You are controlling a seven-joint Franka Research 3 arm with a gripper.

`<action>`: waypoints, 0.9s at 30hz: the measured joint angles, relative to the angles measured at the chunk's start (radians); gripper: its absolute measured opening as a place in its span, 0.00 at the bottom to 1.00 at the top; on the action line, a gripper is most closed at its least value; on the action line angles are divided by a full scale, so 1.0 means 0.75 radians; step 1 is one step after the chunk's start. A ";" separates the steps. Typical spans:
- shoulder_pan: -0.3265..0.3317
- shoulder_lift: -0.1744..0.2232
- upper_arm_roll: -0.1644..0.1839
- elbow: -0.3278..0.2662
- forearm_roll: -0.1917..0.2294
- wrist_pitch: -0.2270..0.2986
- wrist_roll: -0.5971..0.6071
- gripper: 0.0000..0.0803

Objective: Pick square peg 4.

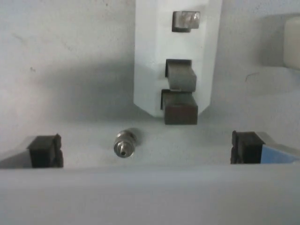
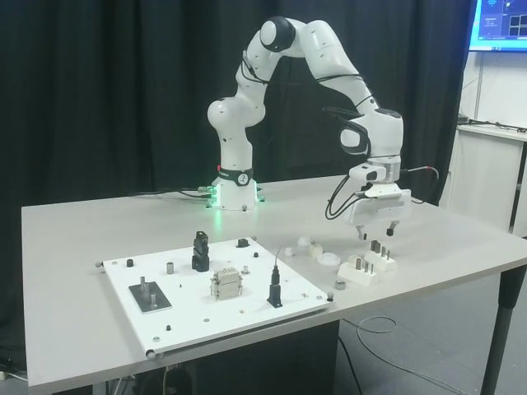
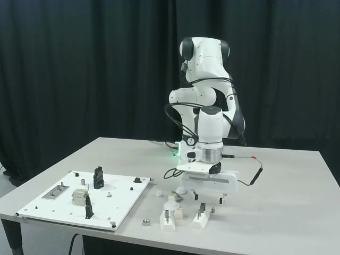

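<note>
Through the wrist camera, I am seeing the pincer [image 1: 145, 150] spread wide apart, gripping nothing, above the white peg holder [image 1: 176, 56], where square peg 4 [image 1: 180, 108] is sitting at the near end. In both room views, I am hovering the pincer [image 2: 375, 233] just over that holder [image 3: 201, 219] on the grey desk [image 3: 287, 202].

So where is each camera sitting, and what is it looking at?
Wrist view: on the arm, looking down past the hand at the white peg holder.
First room view: off the table's corner, showing the whole arm.
Second room view: off another side, facing the arm.
Both room views share the white board.
</note>
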 joint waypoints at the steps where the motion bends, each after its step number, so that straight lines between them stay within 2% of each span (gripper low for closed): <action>1: 0.000 0.004 0.000 0.000 0.000 0.005 0.004 1.00; 27: 0.000 0.073 0.003 0.017 0.000 0.078 0.021 1.00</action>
